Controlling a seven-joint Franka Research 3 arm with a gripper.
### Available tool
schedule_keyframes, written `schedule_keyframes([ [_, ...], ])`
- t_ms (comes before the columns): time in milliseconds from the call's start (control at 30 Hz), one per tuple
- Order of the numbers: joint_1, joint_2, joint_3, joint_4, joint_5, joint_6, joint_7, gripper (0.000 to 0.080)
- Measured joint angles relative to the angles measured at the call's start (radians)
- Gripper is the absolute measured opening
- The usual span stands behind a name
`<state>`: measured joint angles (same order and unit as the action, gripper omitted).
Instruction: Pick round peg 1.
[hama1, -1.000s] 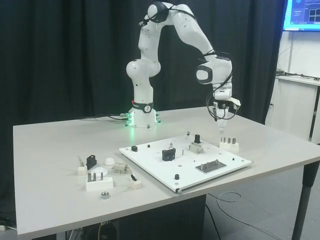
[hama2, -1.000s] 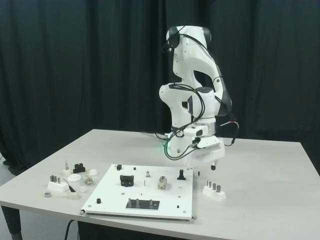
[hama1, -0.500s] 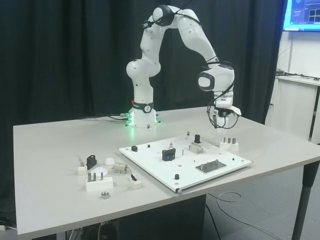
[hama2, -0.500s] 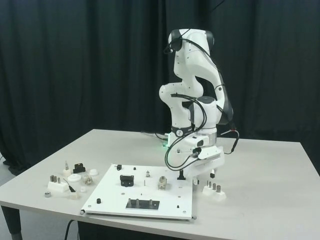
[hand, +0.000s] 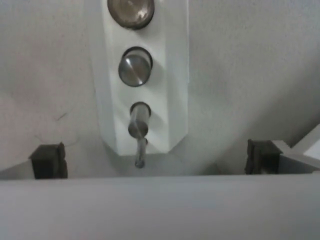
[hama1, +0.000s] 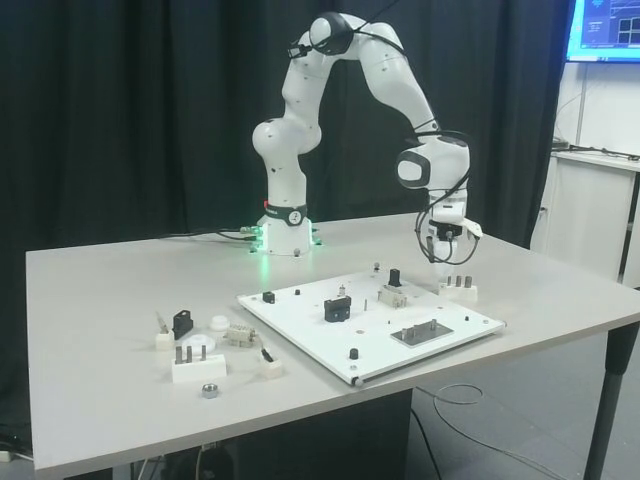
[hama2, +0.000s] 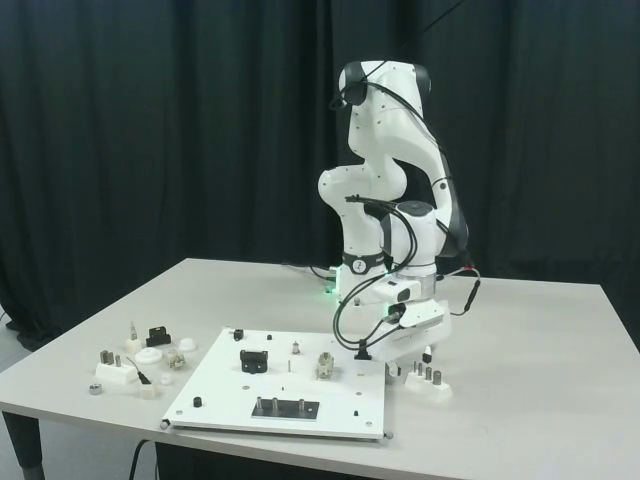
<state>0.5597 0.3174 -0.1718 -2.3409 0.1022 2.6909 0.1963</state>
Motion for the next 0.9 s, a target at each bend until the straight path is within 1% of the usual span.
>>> schedule_keyframes([
  [167,0.000,0.002,0.004,0.000,0.004,0.005,0.009,0.0800],
  [200,0.000,0.002,0.004,0.000,0.004,0.005,0.009,0.0705],
  [367,0.000,0.002,0.007,0.000,0.004,0.005,0.010,0.0705],
  [400,0.000,0.003,0.007,0.000,0.004,0.005,0.010,0.0523],
  [600,-0.001,0.003,0.009,0.000,0.004,0.005,0.010,0.0523],
  [633,-0.001,0.004,0.009,0.000,0.004,0.005,0.010,0.0332],
  [767,-0.001,0.005,0.012,0.000,0.004,0.005,0.010,0.0332],
  [800,-0.001,0.005,0.013,0.000,0.004,0.005,0.010,0.0132],
  [900,-0.001,0.006,0.016,0.000,0.004,0.005,0.010,0.0132],
])
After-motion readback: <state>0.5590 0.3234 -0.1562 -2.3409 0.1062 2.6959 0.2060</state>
